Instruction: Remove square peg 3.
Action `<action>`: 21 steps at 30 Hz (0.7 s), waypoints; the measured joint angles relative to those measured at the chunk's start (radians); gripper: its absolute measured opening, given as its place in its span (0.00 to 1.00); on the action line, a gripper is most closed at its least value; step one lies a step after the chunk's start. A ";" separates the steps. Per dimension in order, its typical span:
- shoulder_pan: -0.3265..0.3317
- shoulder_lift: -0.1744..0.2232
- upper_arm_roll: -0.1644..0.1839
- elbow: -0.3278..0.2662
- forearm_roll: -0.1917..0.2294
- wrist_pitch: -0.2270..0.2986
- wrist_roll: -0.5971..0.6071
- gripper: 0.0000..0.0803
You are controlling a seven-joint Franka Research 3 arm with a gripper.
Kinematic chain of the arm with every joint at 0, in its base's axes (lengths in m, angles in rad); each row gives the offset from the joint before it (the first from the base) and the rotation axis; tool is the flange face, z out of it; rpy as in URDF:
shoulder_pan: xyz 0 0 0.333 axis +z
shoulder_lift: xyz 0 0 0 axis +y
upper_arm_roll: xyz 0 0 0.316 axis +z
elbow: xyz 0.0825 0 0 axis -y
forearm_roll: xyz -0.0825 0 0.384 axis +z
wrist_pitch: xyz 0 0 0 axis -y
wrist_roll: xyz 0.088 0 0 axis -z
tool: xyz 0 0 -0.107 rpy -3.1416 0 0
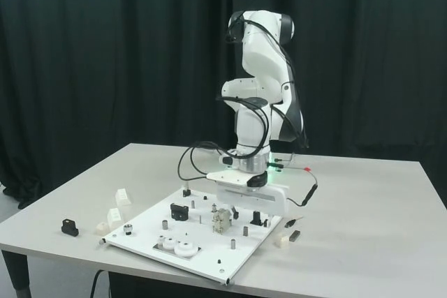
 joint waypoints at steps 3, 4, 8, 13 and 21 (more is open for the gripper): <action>-0.001 0.010 0.002 0.000 0.007 0.011 -0.007 1.00; -0.001 0.013 0.002 0.000 0.011 0.014 -0.010 1.00; -0.001 0.024 0.003 0.000 0.021 0.024 -0.037 1.00; -0.002 0.036 0.003 0.000 0.022 0.036 -0.063 1.00; -0.004 0.048 0.003 -0.001 0.024 0.052 -0.076 1.00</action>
